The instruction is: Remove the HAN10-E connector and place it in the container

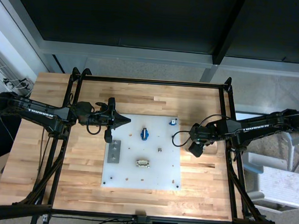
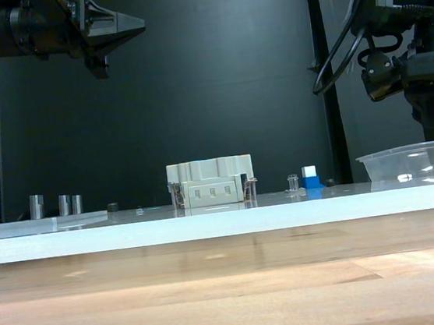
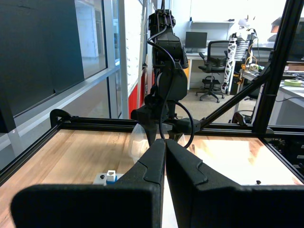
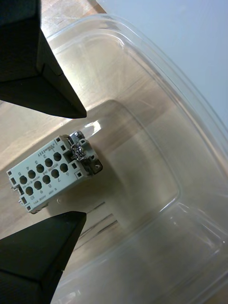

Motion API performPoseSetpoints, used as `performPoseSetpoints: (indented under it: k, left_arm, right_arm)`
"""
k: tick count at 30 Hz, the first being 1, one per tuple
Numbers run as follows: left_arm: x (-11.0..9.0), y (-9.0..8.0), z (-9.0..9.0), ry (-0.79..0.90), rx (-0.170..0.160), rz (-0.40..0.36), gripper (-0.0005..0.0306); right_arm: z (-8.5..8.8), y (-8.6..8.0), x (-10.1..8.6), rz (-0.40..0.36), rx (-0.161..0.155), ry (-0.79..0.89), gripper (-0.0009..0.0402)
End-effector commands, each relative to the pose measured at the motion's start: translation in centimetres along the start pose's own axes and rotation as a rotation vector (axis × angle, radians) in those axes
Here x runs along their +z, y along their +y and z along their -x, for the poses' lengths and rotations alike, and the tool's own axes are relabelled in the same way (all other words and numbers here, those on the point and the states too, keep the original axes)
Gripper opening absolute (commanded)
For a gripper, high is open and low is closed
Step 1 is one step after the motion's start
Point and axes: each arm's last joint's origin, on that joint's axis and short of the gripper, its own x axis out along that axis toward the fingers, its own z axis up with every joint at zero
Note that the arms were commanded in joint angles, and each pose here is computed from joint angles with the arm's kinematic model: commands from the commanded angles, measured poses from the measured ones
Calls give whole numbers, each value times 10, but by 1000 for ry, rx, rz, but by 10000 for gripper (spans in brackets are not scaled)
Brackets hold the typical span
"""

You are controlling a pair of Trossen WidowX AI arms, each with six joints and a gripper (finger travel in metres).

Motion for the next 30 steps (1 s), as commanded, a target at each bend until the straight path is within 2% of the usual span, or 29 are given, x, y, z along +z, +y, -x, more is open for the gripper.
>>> performPoseSetpoints:
  k: [1,25,30]
  left_arm:
    - [0,0,0,0,0,0,0]
    - [0,0,0,0,0,0,0]
    - [0,0,0,0,0,0,0]
  right_arm:
    - [0,0,0,0,1,-1,275]
    - [0,0,0,1,8,4,275]
    - [0,-1,-1,1,-2,19,275]
